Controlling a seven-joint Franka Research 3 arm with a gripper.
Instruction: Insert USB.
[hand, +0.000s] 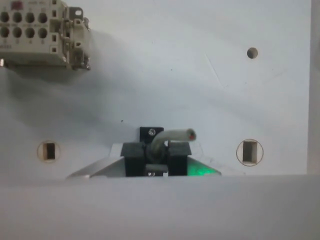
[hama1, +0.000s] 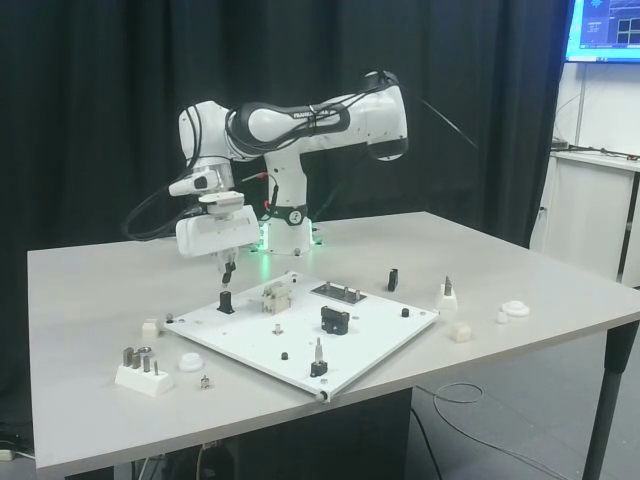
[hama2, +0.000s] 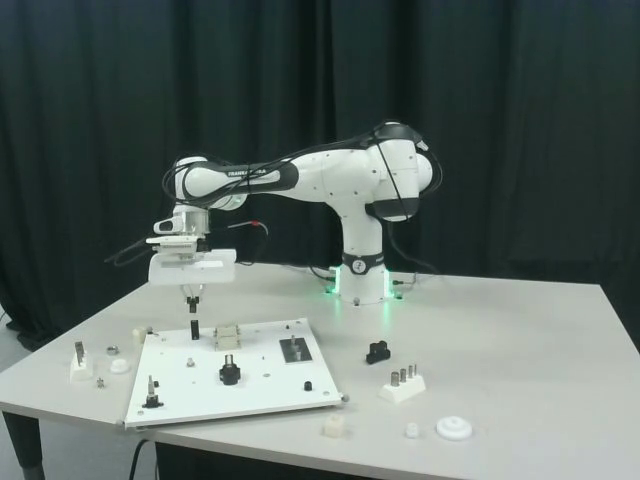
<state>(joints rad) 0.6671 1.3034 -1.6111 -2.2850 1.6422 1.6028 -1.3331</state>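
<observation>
- Hovering over the white board, your gripper is carrying the USB plug; its jaws are closed narrowly on the plug body, with the grey cable stub sticking out at about two o'clock in the wrist view.
- You are judging this as the approach step: in both room views the plug is hanging just above the small black socket block near the board's nine o'clock corner, not yet touching.
- You are next needing to square the plug over the slot and descend straight, gently.
- The multi-pin connector is sitting near, apart.
</observation>
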